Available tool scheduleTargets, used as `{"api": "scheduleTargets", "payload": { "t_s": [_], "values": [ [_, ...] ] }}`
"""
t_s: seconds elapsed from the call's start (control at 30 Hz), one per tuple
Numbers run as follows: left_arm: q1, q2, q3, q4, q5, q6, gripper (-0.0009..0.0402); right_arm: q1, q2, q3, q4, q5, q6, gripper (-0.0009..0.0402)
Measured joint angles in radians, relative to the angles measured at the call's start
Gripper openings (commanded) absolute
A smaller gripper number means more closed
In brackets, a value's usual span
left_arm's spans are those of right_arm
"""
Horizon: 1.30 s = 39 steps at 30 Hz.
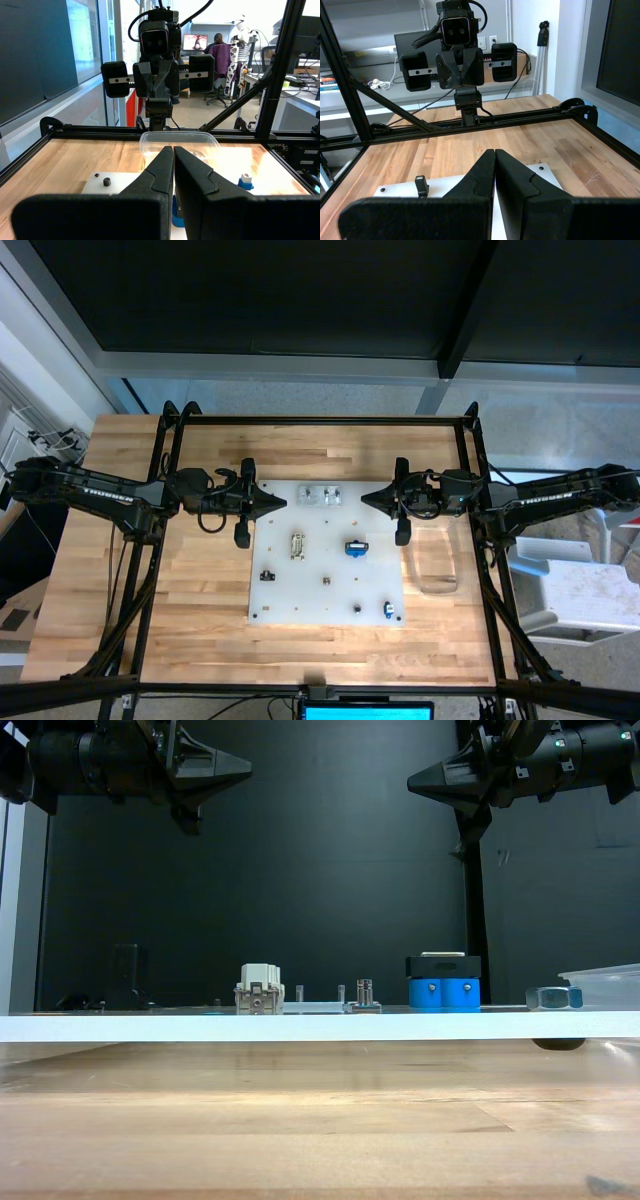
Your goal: Unfasten the M12 fastener and place in the container
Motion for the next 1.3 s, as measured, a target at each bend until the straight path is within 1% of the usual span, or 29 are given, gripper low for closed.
{"api": "scheduleTargets", "payload": {
  "t_s": [0.03,0.07,0.1,0.4,0.47,0.53,0.67,0.7,0.77,0.87,0.97,1.13,1.3],
  "values": [
    [0.0,0.0,0.0,0.0,0.0,0.0,0.0,0.0,0.0,-0.004,0.01,-0.006,-0.01,0.0],
    [0.0,0.0,0.0,0.0,0.0,0.0,0.0,0.0,0.0,-0.031,0.083,-0.031,-0.052,0.0],
    [0.0,0.0,0.0,0.0,0.0,0.0,0.0,-0.001,0.0,-0.046,0.111,-0.041,-0.074,0.0],
    [0.0,0.0,0.0,0.0,0.0,0.0,0.0,0.0,0.0,-0.048,0.116,-0.045,-0.077,0.0],
    [0.0,0.0,0.0,0.0,0.0,0.0,0.0,0.0,0.0,-0.048,0.116,-0.047,-0.06,0.0],
    [0.0,0.0,0.0,0.0,0.0,0.0,0.0,0.0,0.0,-0.042,0.097,-0.048,0.0,0.0],
    [0.0,0.0,0.0,0.0,0.0,0.0,0.0,0.016,0.0,0.011,-0.037,-0.043,0.067,0.0],
    [0.0,0.0,0.0,0.0,0.0,0.0,0.0,0.026,0.002,0.023,-0.062,-0.035,0.076,0.0],
    [0.0,0.0,0.0,0.0,0.0,0.0,0.0,0.053,0.006,0.053,-0.128,0.001,0.102,0.0],
    [0.0,0.0,0.0,0.0,0.0,0.0,0.0,0.094,0.013,0.111,-0.29,0.056,0.148,0.0],
    [0.0,0.0,0.0,0.0,0.0,0.0,0.0,0.14,0.04,0.186,-0.456,0.088,0.209,0.0],
    [0.0,0.0,0.0,0.0,0.0,0.0,0.0,0.224,0.132,0.324,-0.652,0.094,0.301,0.0],
    [0.0,0.0,0.0,0.0,0.0,0.0,0.0,0.279,0.259,0.477,-0.853,0.097,0.409,0.0]
  ]
}}
